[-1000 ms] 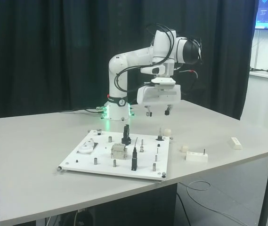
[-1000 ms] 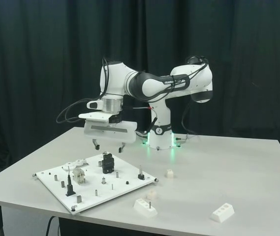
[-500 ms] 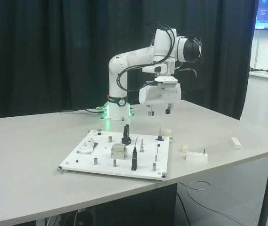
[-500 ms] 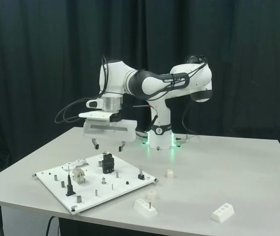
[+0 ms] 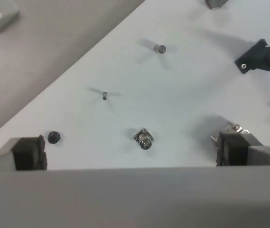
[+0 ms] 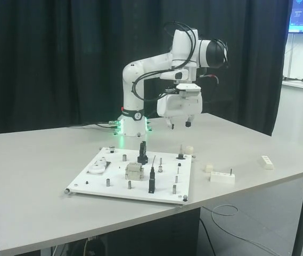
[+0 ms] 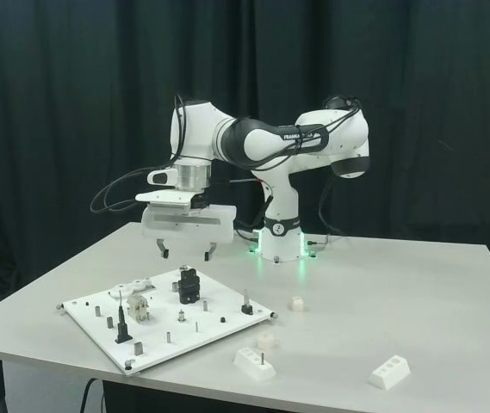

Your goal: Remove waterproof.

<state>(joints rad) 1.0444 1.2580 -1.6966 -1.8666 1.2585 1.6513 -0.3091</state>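
Nearest me on the grey counter (image 6: 34, 160) lies the white board (image 6: 90, 184), set with pegs and small fittings. A tall black plug (image 6: 152, 181) stands close to its near edge, with a grey metal block (image 6: 133, 171) just behind it and a black clamp (image 6: 142, 152) farther back. A white round piece (image 6: 97, 168) sits by the board's side edge.

Off the board, a white block with a pin (image 6: 222, 177) and a plain white block (image 6: 267, 162) rest on the counter, well apart. A small white cap (image 6: 188, 150) sits near the board's far corner.

I cannot say for certain which fitting is the waterproof. On my wrist feed a small metal fitting (image 5: 144, 139) stands upright on the board and lies roughly midway between the two fingers (image 5: 28, 153). A black knob (image 5: 53, 137) sits near one finger.

The jaws are spread wide and hold nothing. They hang well above the far part of the board and touch none of its parts.

Behind them the white arm (image 6: 146, 69) bends over from its base, where a green light (image 6: 120, 127) glows. A black curtain (image 6: 44, 53) closes off the back.
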